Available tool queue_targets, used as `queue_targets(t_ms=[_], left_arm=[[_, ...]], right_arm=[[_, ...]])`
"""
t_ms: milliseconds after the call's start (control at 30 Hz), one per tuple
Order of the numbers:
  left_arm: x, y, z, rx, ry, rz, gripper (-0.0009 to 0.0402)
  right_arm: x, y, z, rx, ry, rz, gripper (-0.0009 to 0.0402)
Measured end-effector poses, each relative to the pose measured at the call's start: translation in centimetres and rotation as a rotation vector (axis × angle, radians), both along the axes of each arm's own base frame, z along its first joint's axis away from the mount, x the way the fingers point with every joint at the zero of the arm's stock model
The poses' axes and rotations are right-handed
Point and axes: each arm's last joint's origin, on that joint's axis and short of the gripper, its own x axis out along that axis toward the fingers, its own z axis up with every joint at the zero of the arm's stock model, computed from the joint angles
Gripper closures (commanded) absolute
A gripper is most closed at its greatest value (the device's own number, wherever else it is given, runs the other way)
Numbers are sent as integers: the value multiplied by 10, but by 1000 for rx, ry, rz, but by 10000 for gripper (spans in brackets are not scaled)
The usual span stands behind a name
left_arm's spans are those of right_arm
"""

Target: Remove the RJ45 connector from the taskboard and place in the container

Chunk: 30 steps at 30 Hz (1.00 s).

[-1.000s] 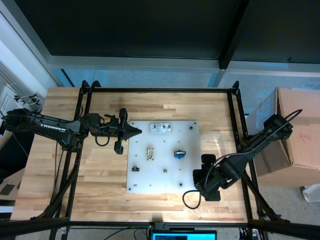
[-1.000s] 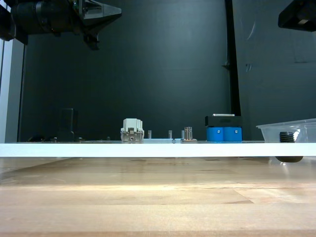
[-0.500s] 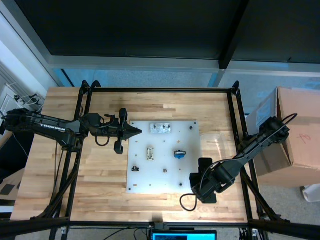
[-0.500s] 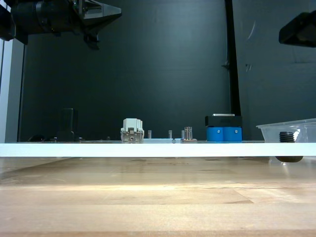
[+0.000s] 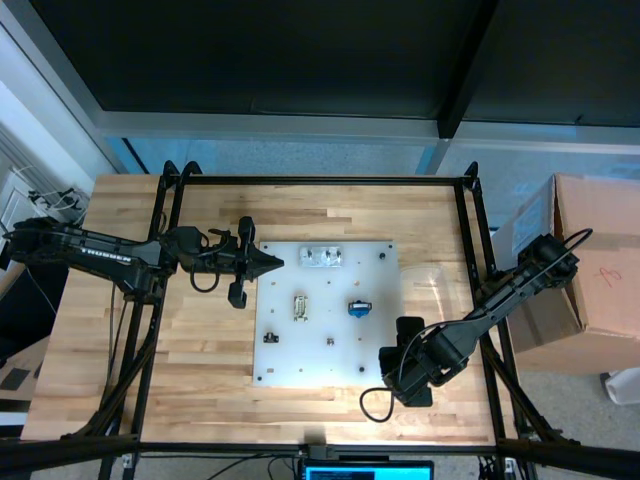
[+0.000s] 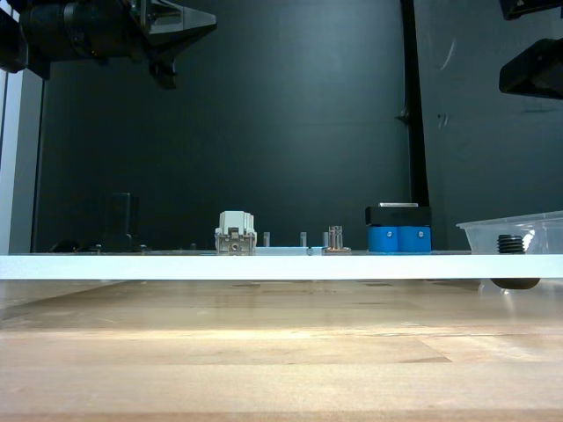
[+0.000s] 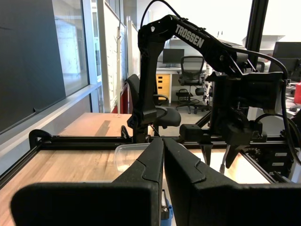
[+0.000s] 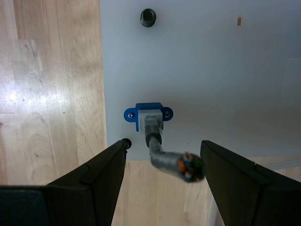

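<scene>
- Since a second ago, my right arm has swung inward from the container side toward the taskboard [image 5: 325, 340], and the low view shows the right arm [image 6: 532, 77] lower than before. My left arm has not shifted.
- From above, my right gripper [image 5: 403, 362] hangs over the board's near right corner. That view does not show its fingers.
- Only the right wrist view does. There my right gripper [image 8: 163, 145] is spread wide, and its fingers [image 8: 101, 174] grasp nothing.
- The same view shows the RJ45 connector [image 8: 150, 123] fully in its blue mount [image 8: 134, 114] on the board. Its short cable [image 8: 162, 153] rises between my fingers, touches neither, and ends in frayed coloured wires.
- In the high view the blue mount [image 5: 359, 309] is a small speck, and I cannot make out the connector there.
- In the low view the blue mount [image 6: 398, 238] stands edge-on on the board with a dark cap on top.
- My left gripper [image 5: 268, 262] is held well above the table [image 5: 200, 350], just off the board's far left edge and pointing toward it.
- The left wrist view shows this left gripper [image 7: 163, 141] pressed closed on nothing.
- The clear container [image 5: 432, 282] sits just right of the board.
- Only the low view shows a black threaded piece [image 6: 515, 243] inside the container.
</scene>
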Motion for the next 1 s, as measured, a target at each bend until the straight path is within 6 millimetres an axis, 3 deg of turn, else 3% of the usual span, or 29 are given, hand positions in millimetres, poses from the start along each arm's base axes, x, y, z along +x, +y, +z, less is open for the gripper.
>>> queue_targets(t_ms=[433,1000], left_arm=[[0,0,0,0,0,0,393],[0,0,0,0,0,0,393]], right_arm=[[-1,-1,-10,3,-3,0,186],[-3,-3,-15,-8,11,0,375]])
